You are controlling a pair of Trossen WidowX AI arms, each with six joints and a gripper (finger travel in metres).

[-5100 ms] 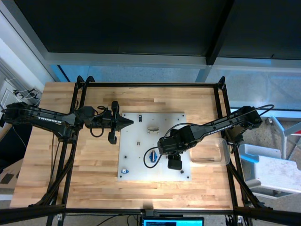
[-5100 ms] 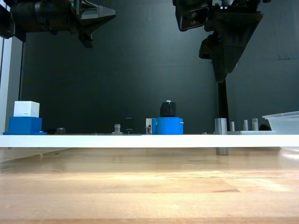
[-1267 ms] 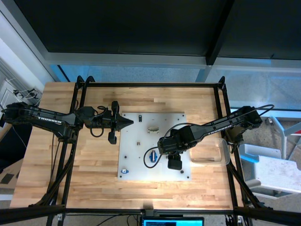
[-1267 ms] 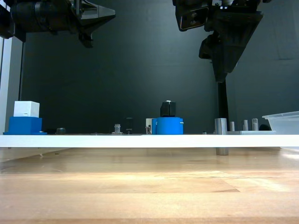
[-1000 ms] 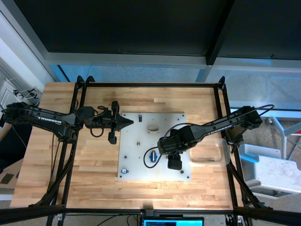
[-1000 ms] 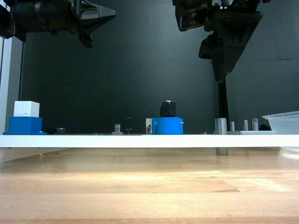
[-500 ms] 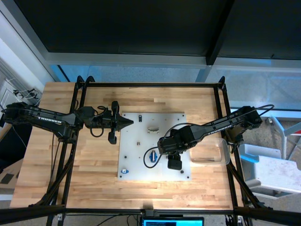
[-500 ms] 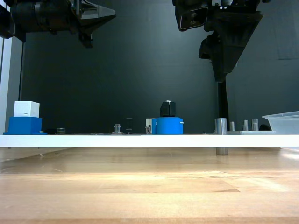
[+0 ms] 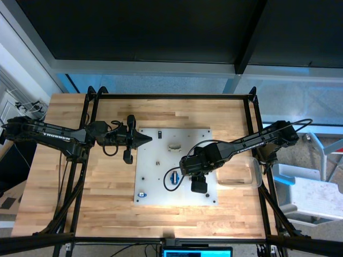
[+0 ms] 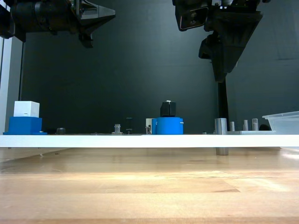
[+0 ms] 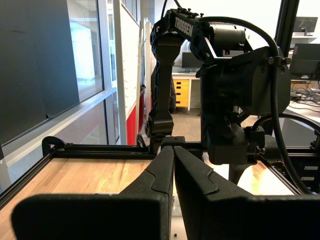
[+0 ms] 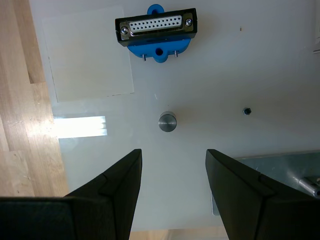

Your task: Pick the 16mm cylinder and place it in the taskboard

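Right hand (image 12: pixel 172 151) hangs open over the taskboard (image 12: pixel 225 75), fingers (image 12: pixel 120 185) spread wide w/ nothing held between them. Straight below the gap, apart from the tips, the 16mm cylinder (image 12: pixel 167 122) stands upright on the board (from the wrist it shows end-on, a small round grey face). Low view agrees: the right hand (image 10: pixel 218 77) points straight down, well above the cylinder (image 10: pixel 220 126).

From the high view the right hand (image 9: pixel 199 185) is over the board's near-right part. The blue plug (image 9: pixel 173 178) is at approx. 9 o'clock from it. The clear bin (image 9: pixel 238 179) is at 3 o'clock, off the board on the wooden surface (image 9: pixel 107 203). A grey metal block (image 12: pixel 270 172) lies near the cylinder (low view shows a few more pegs (image 10: pixel 245 124) standing on it).

Left hand (image 9: pixel 146 138) is at abt 10 o'clock from the right one, held high over the board's far-left corner and pointing toward 3 o'clock. Its fingers (image 11: pixel 160 175) are pressed together, gripping nothing.
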